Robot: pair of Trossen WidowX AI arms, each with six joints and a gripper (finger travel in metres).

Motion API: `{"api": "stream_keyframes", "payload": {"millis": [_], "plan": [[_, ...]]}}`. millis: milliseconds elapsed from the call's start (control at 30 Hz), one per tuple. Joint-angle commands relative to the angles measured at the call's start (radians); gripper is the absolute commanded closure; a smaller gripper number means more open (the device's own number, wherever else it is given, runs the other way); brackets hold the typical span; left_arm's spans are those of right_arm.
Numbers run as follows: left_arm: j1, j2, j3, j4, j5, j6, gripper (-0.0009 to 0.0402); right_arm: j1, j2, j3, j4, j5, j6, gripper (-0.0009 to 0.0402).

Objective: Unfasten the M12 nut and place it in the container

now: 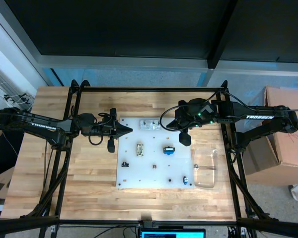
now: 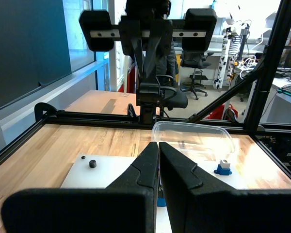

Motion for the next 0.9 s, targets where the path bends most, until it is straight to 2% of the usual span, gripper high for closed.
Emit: {"api": "stream_keyframes", "payload": {"millis": [33,300,900], "plan": [[0.0,0.0,0.0,0.0,0.0,0.0,0.0393,-0.002,-0.019,-0.043,0.125,0.0,-0.016,0.0394],[0.0,0.0,0.0,0.0,0.0,0.0,0.0393,-0.003,-0.098,-0.224,0.521,0.0,0.003,0.0394],[0.0,0.0,0.0,0.0,0.0,0.0,0.0393,-0.002,-0.126,-0.568,1.04,0.0,0.071,0.0393]]}}
